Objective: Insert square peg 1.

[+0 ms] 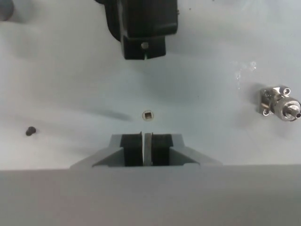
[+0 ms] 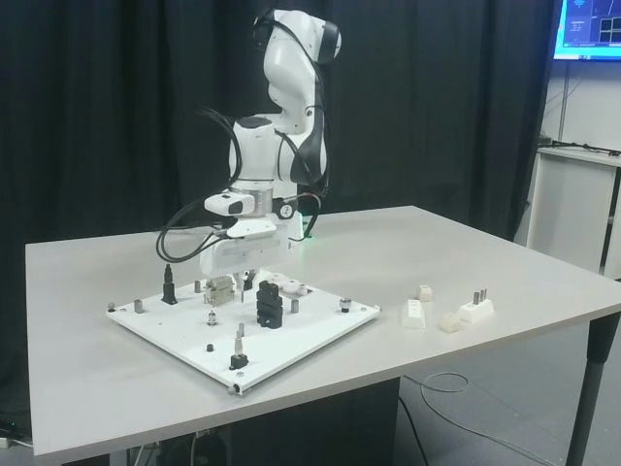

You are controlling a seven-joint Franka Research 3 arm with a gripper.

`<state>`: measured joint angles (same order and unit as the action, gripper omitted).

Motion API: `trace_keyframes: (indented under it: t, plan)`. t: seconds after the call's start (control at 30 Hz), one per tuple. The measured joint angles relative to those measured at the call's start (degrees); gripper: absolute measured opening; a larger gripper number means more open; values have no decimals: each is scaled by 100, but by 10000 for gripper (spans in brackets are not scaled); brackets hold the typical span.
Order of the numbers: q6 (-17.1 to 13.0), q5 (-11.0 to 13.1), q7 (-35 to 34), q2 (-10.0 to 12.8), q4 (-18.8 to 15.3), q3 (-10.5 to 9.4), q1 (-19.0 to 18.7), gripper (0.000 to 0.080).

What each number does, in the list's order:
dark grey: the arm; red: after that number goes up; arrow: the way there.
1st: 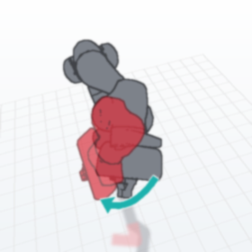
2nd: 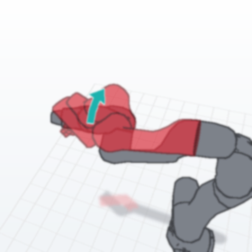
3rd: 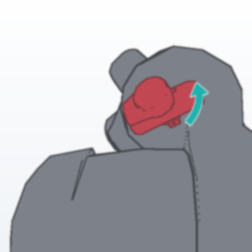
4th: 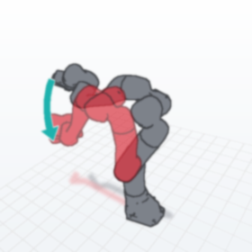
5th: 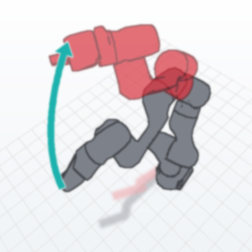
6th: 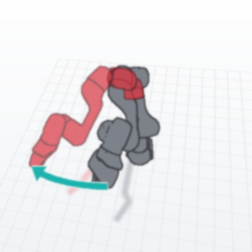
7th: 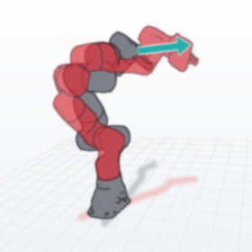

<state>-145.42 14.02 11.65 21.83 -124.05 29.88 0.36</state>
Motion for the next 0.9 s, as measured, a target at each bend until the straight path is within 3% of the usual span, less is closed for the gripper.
trace_keyframes:
  t: [0.23, 0.9]
  plan:
    - [-13, 139, 0, 114, 58, -14, 0, 36]
    - [-10, 144, 1, 338, 189, -52, -11, 36]
